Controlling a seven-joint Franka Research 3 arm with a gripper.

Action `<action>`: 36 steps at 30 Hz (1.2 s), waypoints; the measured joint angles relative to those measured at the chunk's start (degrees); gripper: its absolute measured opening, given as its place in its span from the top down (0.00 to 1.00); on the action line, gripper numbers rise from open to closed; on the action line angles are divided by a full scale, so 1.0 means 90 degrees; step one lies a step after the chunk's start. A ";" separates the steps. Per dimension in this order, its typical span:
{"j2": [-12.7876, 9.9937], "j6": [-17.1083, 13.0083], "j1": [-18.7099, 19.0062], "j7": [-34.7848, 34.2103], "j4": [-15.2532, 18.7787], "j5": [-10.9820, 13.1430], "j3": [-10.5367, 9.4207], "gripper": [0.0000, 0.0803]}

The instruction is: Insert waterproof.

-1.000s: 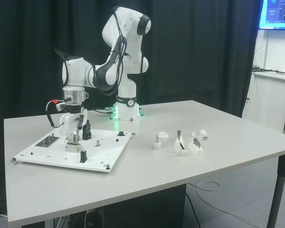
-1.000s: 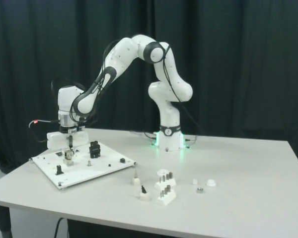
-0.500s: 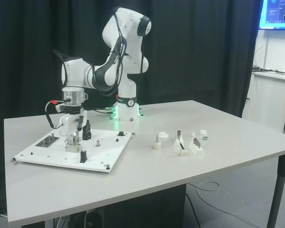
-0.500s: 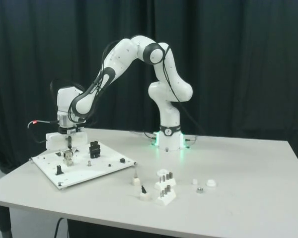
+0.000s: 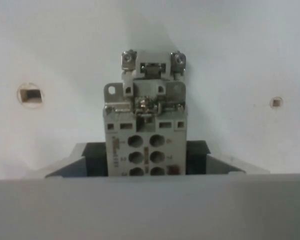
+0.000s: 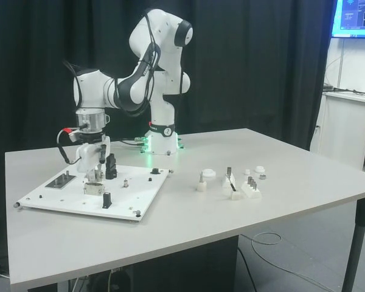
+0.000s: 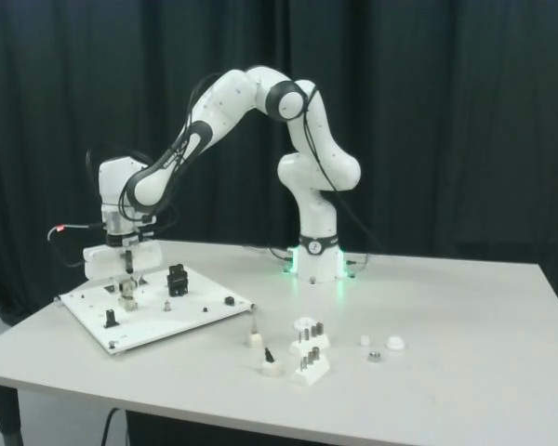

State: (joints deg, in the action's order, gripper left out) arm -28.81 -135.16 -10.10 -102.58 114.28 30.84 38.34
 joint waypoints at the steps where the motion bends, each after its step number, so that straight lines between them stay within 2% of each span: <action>1: -0.0004 0.0033 -0.0006 0.0000 -0.0020 -0.0011 0.0008 0.61; 18: -0.0270 0.0069 -0.0017 -0.0058 -0.0147 -0.0010 0.0046 0.61; 36: -0.0338 0.0069 -0.0011 -0.0281 -0.0238 -0.0010 0.0050 0.61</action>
State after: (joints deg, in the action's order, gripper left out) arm -31.85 -134.54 -10.20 -105.10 112.14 30.74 38.79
